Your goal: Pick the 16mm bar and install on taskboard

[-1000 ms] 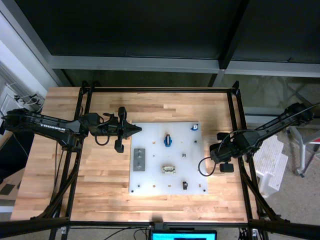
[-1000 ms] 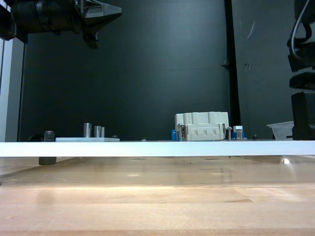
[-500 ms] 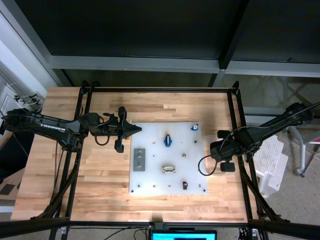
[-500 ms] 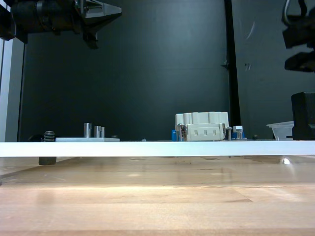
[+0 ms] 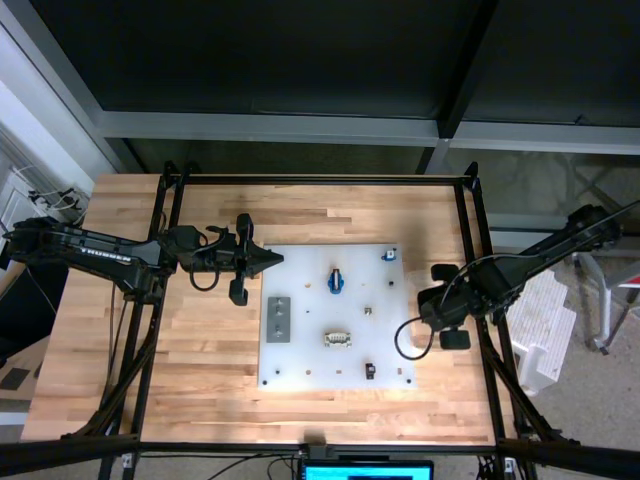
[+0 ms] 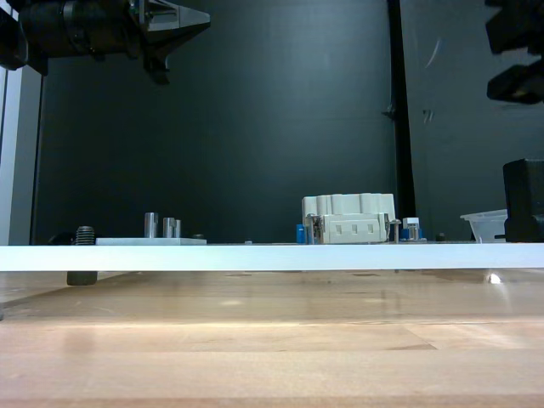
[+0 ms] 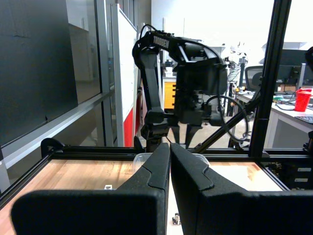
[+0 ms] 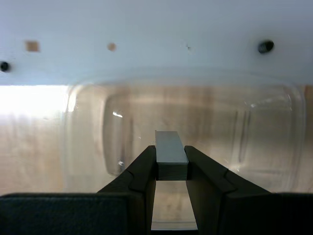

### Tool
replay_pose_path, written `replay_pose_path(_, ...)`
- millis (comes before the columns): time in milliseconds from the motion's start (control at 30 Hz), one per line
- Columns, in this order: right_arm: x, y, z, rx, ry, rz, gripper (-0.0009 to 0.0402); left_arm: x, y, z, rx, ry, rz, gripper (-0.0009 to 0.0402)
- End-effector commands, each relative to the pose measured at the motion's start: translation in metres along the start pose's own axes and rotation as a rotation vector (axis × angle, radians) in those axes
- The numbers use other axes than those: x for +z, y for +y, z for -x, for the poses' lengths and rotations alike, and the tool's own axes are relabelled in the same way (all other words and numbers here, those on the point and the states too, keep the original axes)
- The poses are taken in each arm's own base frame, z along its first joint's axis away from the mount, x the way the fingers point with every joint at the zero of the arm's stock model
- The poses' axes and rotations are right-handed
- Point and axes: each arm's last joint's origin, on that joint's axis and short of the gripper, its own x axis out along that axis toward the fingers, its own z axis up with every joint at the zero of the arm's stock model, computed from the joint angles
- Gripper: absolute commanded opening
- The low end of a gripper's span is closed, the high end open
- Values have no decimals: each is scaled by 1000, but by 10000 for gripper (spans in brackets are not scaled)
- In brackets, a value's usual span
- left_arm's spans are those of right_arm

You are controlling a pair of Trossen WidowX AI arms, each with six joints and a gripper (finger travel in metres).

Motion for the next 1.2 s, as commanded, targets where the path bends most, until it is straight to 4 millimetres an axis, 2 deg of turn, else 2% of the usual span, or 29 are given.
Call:
replay_pose_path(33, 11, 10, 3, 1, 3, 6, 2, 0, 0, 0, 0, -1, 0, 0)
replay_pose_path(367, 44, 44, 8, 1, 21, 26, 2, 0, 0, 0, 0, -1, 0, 0)
replay_pose_path(633, 63, 71, -2, -4, 39, -19, 2, 0, 0, 0, 0, -1, 0, 0)
replay_pose_path(867, 72, 91, -14, 10, 29, -29, 2, 0, 0, 0, 0, -1, 0, 0)
replay_pose_path(1200, 74, 107, -23, 6, 36, 13, 2, 0, 0, 0, 0, -1, 0, 0)
